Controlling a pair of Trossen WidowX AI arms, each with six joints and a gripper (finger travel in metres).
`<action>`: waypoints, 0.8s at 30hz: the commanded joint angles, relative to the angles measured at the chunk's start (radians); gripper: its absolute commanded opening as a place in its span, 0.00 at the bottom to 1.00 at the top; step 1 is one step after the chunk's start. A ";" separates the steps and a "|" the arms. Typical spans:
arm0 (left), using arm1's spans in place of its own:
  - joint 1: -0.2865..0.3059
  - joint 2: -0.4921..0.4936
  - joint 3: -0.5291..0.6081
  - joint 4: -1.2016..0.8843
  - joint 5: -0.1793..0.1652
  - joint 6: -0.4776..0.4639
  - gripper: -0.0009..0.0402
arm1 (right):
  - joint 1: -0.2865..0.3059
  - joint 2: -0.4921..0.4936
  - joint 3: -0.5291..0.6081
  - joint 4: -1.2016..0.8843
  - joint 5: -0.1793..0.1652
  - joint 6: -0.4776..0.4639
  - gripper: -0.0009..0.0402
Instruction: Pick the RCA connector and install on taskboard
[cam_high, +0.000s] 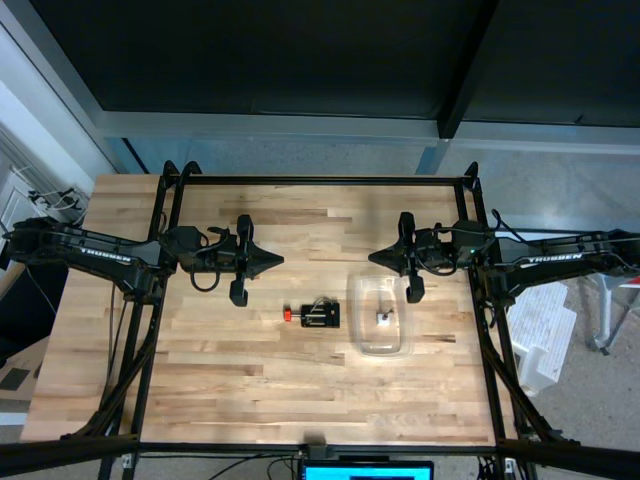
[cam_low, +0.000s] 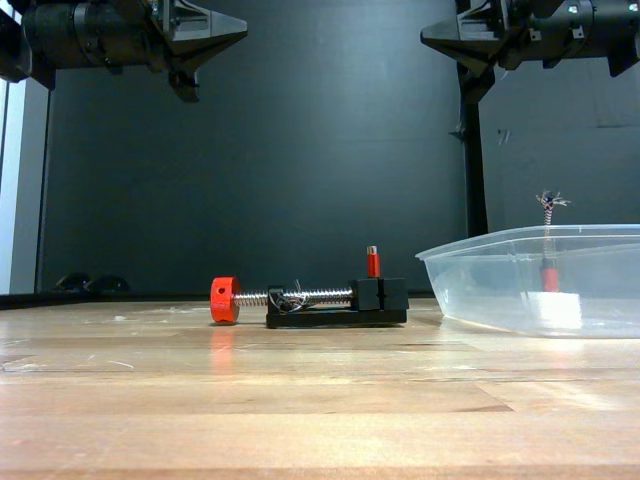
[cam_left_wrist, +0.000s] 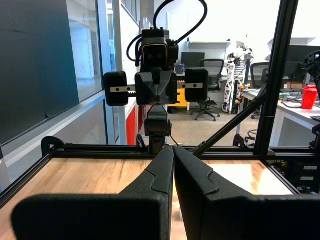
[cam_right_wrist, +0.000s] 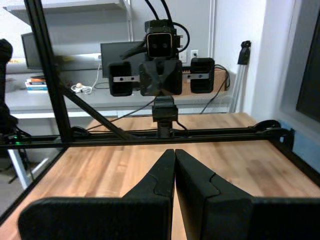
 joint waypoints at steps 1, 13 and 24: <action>0.000 0.000 0.000 0.000 0.000 0.000 0.02 | 0.000 -0.006 0.010 -0.074 0.002 0.011 0.02; 0.000 0.000 0.000 0.000 0.000 0.000 0.02 | 0.047 -0.011 0.166 -0.578 0.020 0.008 0.02; 0.000 0.000 0.000 0.000 0.000 0.000 0.02 | 0.130 -0.011 0.293 -1.005 0.111 0.036 0.02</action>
